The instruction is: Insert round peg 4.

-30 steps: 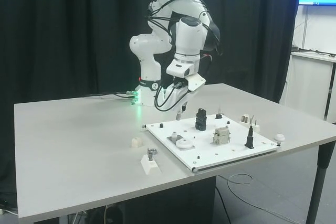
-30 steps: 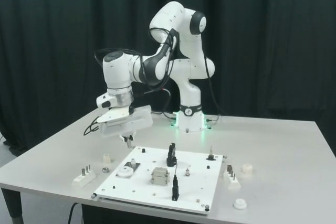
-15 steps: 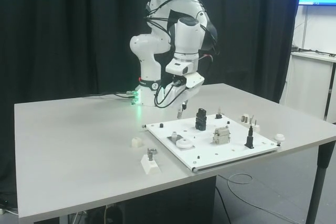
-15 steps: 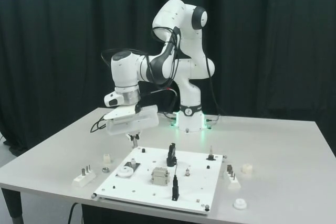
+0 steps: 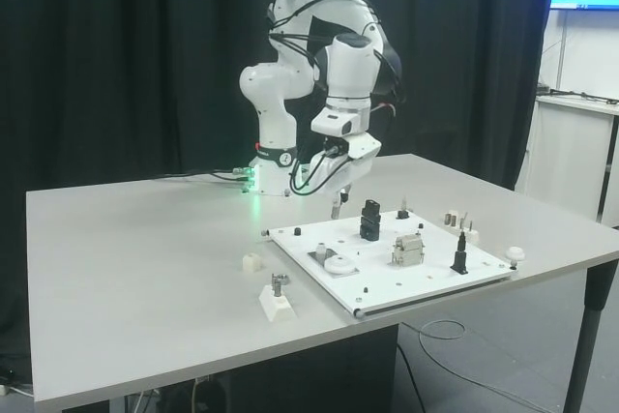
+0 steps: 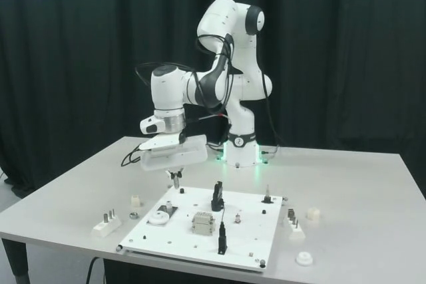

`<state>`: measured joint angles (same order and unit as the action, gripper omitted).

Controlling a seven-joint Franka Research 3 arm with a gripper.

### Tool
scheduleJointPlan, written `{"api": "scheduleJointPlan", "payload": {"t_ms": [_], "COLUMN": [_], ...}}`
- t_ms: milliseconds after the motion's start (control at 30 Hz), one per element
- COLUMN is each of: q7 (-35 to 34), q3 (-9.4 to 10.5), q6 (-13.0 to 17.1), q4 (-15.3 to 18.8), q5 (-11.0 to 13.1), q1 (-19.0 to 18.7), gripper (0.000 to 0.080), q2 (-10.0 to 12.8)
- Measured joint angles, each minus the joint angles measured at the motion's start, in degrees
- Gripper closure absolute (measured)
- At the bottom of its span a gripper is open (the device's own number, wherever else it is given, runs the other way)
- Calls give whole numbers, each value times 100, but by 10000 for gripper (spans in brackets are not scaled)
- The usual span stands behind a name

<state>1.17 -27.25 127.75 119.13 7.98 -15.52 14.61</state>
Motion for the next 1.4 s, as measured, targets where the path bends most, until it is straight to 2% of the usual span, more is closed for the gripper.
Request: {"api": "scheduleJointPlan", "payload": {"t_ms": [367, 700, 933, 1067, 1300, 1400], "q7": [0, 64, 751, 826, 848, 1080], "q3": [0, 1, 54, 83, 105, 123], "q6": [416, 961, 1247, 1385, 1473, 1473], "q4": [310, 781, 1136, 1298, 1458, 1485], "q5": [-307, -332, -355, -353, -350, -350], "q1": [-119, -160, -176, -182, -215, -229], "gripper": [656, 656, 656, 656, 656, 656], "q2": [-175, -403, -579, -668, -760, -764]}}
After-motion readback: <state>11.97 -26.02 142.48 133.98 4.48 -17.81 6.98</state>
